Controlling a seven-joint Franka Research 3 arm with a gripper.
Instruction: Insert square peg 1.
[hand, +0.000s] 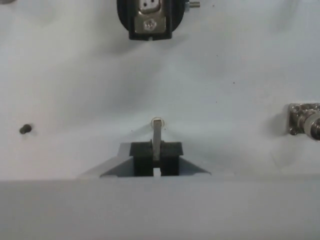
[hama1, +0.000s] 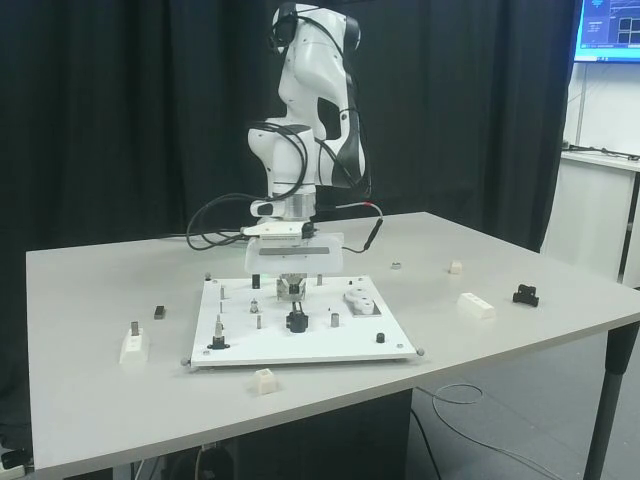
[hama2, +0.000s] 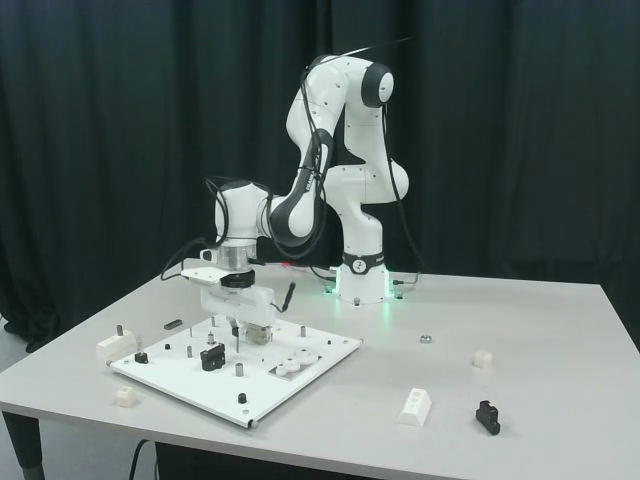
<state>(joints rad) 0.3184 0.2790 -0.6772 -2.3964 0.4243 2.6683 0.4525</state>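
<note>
Holding the peg upright between its black fingers, the claw is closed narrowly on the peg's upper part. The peg's lower end meets the white board at a small ringed hole; whether the tip has entered the hole or only rests at its mouth cannot be told. In the room views the claw stands low over the middle of the board, among small fixtures.

Judged step: insertion, at or just after first contact. The next move calls for a straight descent along the peg's axis, with the square faces kept matched to the hole, then release once the peg is seated.

A black socket block lies well beyond the hole. A metal connector sits to one side and a screw to the other. The board rests on the grey bench, where loose white blocks lie well apart from it.
</note>
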